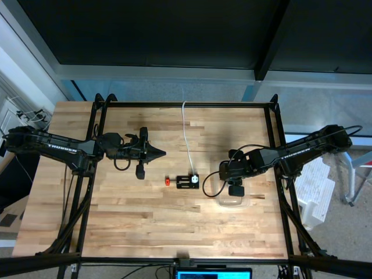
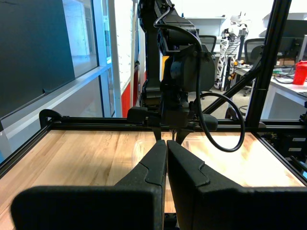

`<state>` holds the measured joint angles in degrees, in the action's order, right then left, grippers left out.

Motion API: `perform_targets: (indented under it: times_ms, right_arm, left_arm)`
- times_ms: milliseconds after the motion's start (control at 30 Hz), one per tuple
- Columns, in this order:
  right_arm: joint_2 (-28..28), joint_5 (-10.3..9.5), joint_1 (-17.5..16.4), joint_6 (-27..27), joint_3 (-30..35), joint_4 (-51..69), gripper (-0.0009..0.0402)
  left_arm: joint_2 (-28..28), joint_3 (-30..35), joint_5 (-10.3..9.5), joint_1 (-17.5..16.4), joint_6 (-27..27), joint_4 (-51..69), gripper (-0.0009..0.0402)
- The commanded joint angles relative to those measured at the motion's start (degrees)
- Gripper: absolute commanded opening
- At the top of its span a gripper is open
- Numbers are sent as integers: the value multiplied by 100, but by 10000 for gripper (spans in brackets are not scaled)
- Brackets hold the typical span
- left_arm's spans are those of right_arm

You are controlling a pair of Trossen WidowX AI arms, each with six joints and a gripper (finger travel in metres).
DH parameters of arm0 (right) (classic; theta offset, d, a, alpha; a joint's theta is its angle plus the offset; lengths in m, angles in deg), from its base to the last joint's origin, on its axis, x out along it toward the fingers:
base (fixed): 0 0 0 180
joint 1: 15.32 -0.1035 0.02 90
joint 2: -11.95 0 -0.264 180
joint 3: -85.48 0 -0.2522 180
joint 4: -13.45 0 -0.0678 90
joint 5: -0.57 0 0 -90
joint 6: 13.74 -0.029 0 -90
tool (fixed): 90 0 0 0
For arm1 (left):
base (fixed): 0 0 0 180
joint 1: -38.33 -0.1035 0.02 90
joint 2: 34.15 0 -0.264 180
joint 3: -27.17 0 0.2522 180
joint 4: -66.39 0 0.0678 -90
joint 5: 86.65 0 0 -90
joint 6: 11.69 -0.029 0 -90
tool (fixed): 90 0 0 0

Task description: Remove the power plug from the receptacle and place in the container

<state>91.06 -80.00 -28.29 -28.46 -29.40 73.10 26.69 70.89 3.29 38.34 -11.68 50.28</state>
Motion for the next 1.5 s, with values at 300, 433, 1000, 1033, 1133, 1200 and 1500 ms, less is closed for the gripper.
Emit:
perform_targets:
  times_ms: [300,433,1000,1033,1133,1200,1500]
  right_arm:
    - [-7,-48,-4,-7,752,791,203]
    - [-7,-46,-4,-7,1047,1102,199]
    - [-348,162,15,323,1045,289,130]
    - [-457,160,46,422,986,81,116]
    - [-723,146,254,669,881,-389,76]
    - [-872,105,424,833,876,-553,51]
    - [-1294,-354,922,1344,748,-1563,4]
  left_arm:
    - [2,0,2,0,0,-2,0]
    - [2,0,2,0,0,-2,0]
    - [2,0,2,-2,0,-2,0]
    - [2,0,2,-2,0,-2,0]
    - [2,0,2,-2,0,-2,0]
    - [2,0,2,0,0,0,0]
    - [2,0,2,0,0,-2,0]
